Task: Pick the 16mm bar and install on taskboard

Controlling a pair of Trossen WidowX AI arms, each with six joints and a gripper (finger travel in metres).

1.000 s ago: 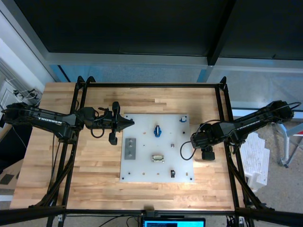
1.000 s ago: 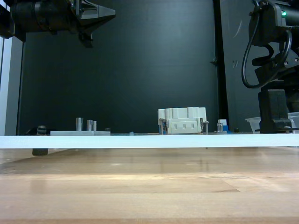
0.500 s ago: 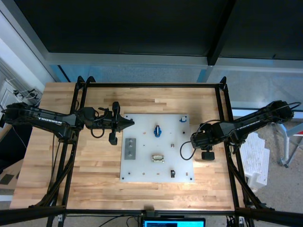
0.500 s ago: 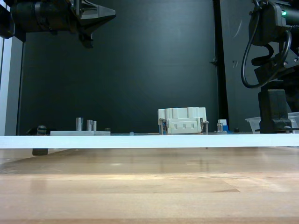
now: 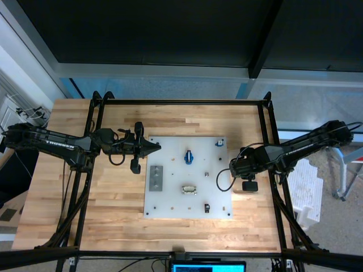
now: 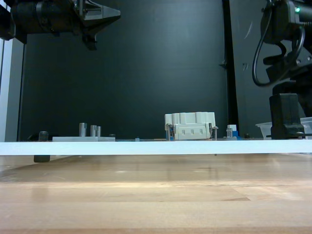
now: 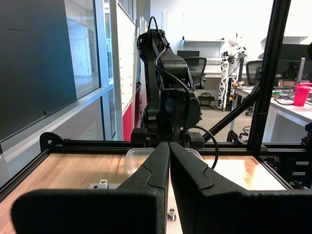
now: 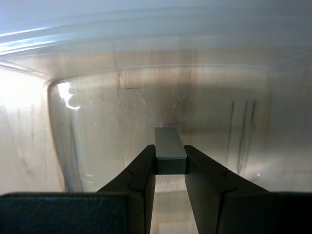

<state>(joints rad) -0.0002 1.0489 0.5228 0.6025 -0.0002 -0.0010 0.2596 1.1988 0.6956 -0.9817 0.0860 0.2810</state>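
One tray (image 8: 97,112): right claw (image 8: 170,168) clamps 16mm bar (image 8: 170,145) inside; left claw (image 7: 169,146) closed above taskboard (image 5: 170,205).

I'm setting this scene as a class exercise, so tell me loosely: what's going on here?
The right gripper reaches down into the clear tray beside the taskboard, with its fingers closed on the bar. The bar is not yet on the taskboard. The left gripper hangs shut, holding nothing, high above the taskboard's left edge.
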